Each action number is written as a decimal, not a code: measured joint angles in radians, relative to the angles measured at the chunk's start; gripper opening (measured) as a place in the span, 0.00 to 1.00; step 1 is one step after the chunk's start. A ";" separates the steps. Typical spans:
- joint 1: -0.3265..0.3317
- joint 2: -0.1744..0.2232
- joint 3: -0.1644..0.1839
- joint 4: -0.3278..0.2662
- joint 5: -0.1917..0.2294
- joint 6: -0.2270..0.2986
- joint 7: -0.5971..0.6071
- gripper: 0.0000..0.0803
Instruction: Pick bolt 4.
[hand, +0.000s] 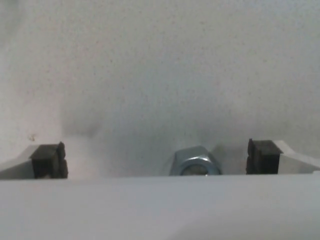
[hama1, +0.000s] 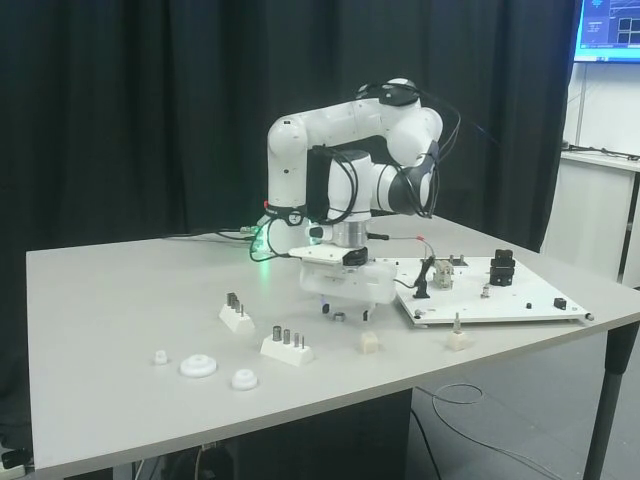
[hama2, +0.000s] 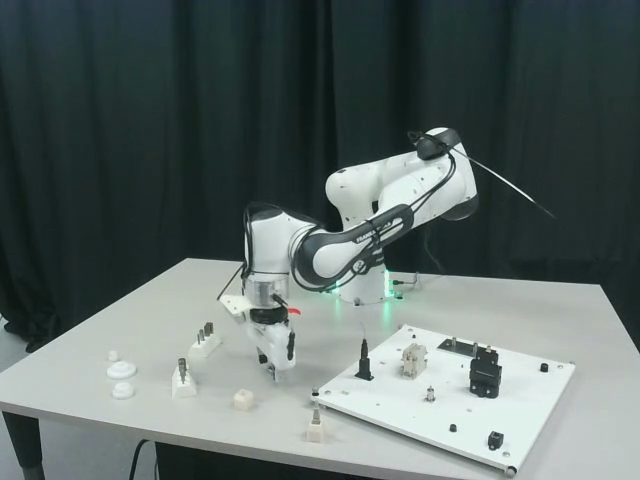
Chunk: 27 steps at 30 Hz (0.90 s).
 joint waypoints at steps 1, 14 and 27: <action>0.000 0.000 -0.002 -0.001 -0.002 -0.002 0.000 1.00; 0.006 0.000 -0.029 -0.011 -0.017 -0.036 -0.010 1.00; 0.030 -0.001 -0.072 -0.024 -0.042 -0.069 -0.013 1.00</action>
